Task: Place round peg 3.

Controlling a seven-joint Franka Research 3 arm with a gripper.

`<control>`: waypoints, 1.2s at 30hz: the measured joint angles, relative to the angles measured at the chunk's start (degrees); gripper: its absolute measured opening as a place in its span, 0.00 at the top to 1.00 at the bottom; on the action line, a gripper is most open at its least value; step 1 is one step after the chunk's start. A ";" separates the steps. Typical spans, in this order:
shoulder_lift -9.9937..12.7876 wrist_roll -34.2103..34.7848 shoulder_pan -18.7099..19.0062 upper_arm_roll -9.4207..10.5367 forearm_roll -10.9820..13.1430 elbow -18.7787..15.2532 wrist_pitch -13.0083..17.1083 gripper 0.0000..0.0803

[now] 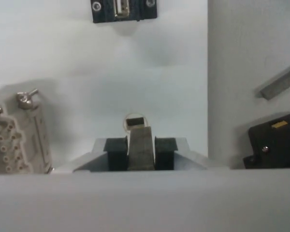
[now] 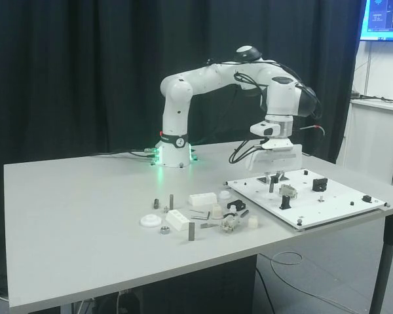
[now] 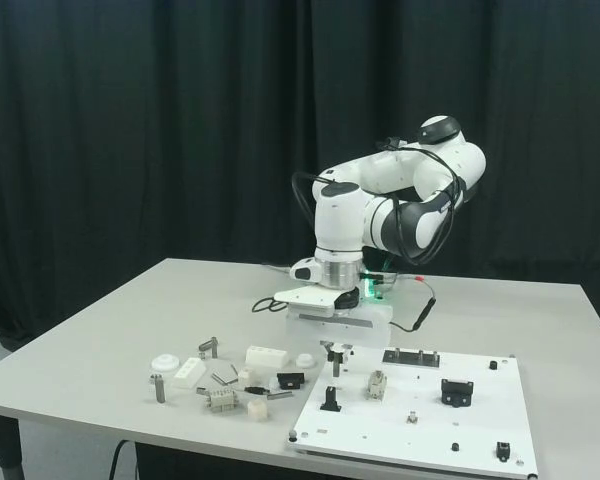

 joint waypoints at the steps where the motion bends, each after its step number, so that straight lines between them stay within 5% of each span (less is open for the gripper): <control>1: 0.00 0.00 0.02 -0.16 -0.04 0.00 -0.12 0.86; 36: -0.01 0.08 0.16 -1.07 -1.14 0.00 -0.33 0.86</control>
